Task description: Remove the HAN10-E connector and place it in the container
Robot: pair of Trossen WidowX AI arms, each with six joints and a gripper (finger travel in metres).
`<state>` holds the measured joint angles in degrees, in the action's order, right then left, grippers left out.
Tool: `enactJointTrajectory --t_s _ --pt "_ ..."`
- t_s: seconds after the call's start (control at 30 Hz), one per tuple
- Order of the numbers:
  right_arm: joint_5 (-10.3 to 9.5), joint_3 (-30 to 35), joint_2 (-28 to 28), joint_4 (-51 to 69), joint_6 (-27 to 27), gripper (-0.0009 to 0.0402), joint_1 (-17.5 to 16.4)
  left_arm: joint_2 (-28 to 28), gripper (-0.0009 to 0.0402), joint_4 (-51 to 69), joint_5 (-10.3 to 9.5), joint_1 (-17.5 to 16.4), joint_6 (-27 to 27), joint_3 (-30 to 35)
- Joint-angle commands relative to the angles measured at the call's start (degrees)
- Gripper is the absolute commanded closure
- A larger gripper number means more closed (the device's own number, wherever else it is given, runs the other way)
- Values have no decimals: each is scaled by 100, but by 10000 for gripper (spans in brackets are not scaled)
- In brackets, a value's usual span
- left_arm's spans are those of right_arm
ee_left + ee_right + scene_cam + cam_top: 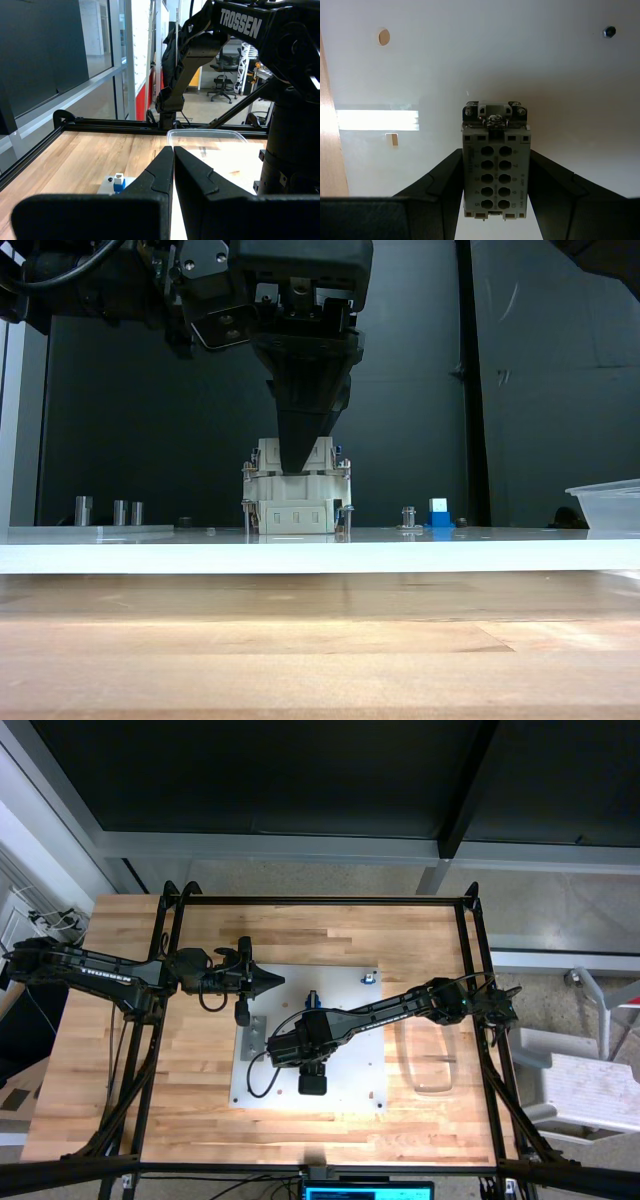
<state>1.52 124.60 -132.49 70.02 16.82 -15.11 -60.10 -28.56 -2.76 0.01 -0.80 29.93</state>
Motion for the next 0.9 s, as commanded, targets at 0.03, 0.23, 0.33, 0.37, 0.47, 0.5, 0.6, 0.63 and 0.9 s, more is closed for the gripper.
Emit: enactJointTrajectory --t_s 0.03,0.23,0.33,0.37,0.47,0.5,0.6,0.63,0.9 --pt "-11 15 74 2 2 316 -2 0 393 0 0 -2 0 2" --pt "-13 15 179 7 7 313 -2 -2 393 0 0 -2 0 2" --pt "-11 15 267 20 22 314 -4 0 393 0 0 0 0 2" --pt "-13 15 295 26 24 315 -4 0 393 0 0 0 0 2" --pt "-20 15 398 96 22 315 -4 -2 393 0 0 0 0 2" --pt "-17 15 431 118 24 315 -4 0 393 0 0 -2 0 2" --pt "-15 13 518 133 24 315 -9 0 393 0 0 0 0 2" --pt "-17 13 544 133 24 315 -15 -2 393 0 0 -2 0 2" --pt "-4 -103 776 144 42 315 -83 -2 393 0 0 0 0 2"
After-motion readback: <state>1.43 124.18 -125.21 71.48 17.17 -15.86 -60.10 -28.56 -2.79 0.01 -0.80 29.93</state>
